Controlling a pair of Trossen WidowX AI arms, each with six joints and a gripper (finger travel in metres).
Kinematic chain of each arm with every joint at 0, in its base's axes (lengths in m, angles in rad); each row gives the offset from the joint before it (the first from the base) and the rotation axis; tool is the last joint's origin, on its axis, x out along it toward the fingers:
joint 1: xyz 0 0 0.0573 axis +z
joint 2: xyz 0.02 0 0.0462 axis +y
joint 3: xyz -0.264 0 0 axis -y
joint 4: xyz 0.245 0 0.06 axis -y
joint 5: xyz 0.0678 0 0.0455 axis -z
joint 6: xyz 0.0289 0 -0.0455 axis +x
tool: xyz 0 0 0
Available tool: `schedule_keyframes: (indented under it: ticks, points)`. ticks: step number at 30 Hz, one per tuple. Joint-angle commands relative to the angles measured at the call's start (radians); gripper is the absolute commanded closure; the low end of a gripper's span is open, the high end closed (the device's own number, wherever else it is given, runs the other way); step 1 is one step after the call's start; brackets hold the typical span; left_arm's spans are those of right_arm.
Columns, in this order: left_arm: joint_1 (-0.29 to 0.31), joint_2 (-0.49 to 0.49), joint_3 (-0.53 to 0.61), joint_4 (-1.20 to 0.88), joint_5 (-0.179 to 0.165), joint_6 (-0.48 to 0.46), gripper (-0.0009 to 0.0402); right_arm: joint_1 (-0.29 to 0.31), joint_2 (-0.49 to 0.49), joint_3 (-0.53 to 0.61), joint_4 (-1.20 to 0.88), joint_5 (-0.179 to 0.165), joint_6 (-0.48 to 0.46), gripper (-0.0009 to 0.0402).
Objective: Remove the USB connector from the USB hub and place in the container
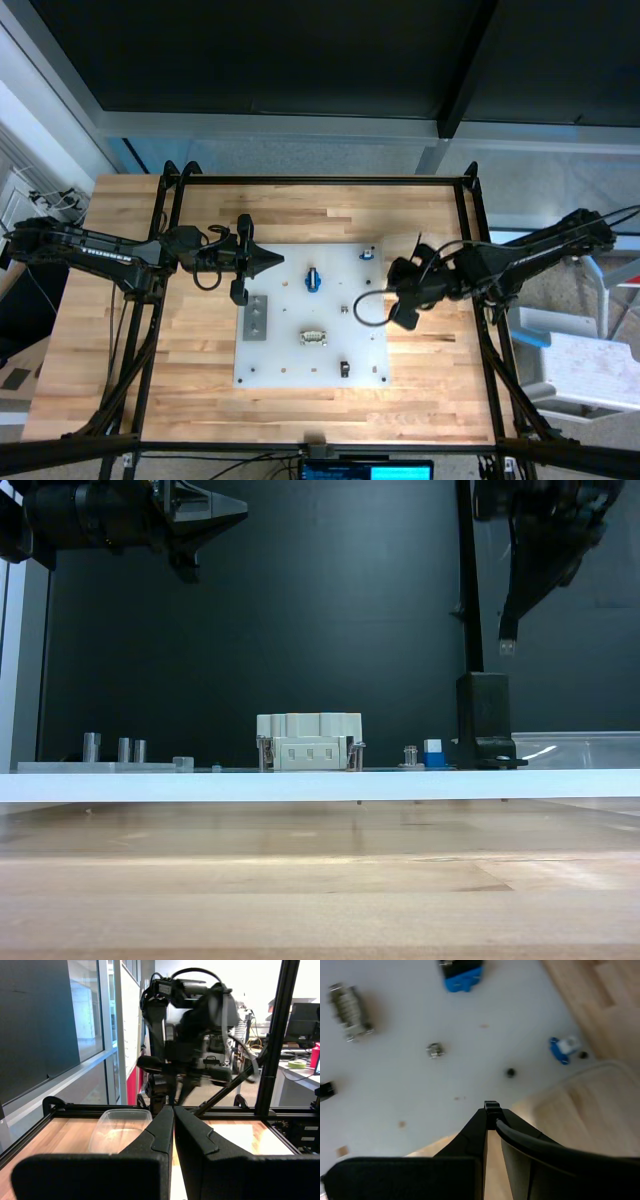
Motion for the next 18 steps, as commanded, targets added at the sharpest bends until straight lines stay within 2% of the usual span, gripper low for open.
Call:
schedule_keyframes:
  ticks: [1, 4, 7, 10, 14, 18]
  points:
    - [0.000, 0.000, 0.000, 0.000, 0.000, 0.000, 0.0392, -0.059, -0.034, -0.027, 0.001, -0.001, 0.012, 0.0393]
    - [0.000, 0.000, 0.000, 0.000, 0.000, 0.000, 0.0393, -0.109, -0.058, -0.045, 0.008, 0.000, 0.044, 0.0393]
    - [0.000, 0.000, 0.000, 0.000, 0.000, 0.000, 0.0392, -0.156, -0.086, -0.080, 0.040, 0.000, 0.114, 0.0393]
    - [0.000, 0.000, 0.000, 0.000, 0.000, 0.000, 0.0393, -0.197, -0.110, -0.124, 0.081, -0.001, 0.216, 0.0393]
    - [0.000, 0.000, 0.000, -0.001, 0.000, 0.000, 0.0392, -0.228, -0.155, -0.203, 0.164, 0.004, 0.409, 0.0393]
    - [0.000, 0.000, 0.000, -0.001, 0.000, 0.000, 0.0392, -0.242, -0.206, -0.293, 0.275, 0.005, 0.522, 0.0393]
